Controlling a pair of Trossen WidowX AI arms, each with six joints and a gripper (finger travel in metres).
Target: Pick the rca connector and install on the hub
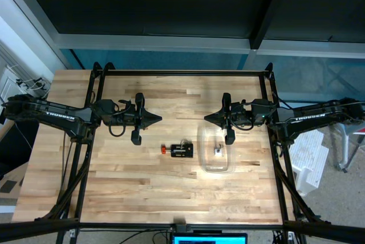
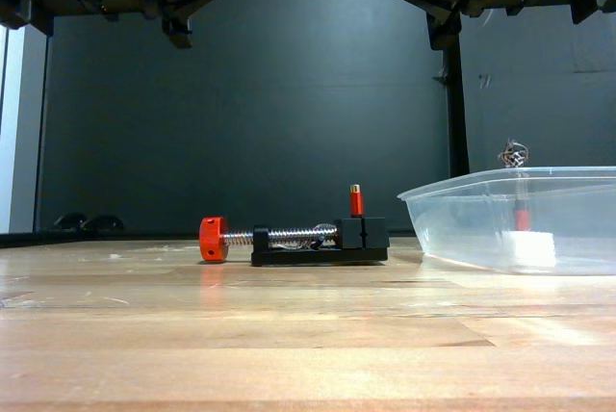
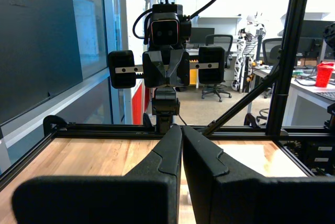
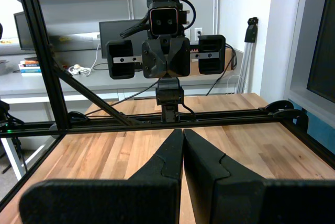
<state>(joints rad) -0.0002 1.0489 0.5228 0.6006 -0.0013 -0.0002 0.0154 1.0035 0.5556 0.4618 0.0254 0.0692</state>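
Note:
The hub (image 1: 183,151) is a small black block with a red-orange nub, lying mid-table; in the low view the hub (image 2: 327,241) shows a red knob, a silvery screw and a short orange post. The rca connector (image 1: 218,149) is a tiny dark piece with a glint inside the clear tray (image 1: 203,161), beside a small white square piece (image 2: 532,247). My left gripper (image 1: 159,120) hovers high, back-left of the hub, shut and empty, its fingers (image 3: 170,148) pressed together. My right gripper (image 1: 206,118) hovers above the tray's far end, shut and empty, fingers (image 4: 171,150) touching.
A black metal frame (image 1: 182,73) borders the wooden table at the back and both sides. The clear tray (image 2: 481,215) stands just right of the hub. A screen edge (image 1: 210,237) shows at the near table edge.

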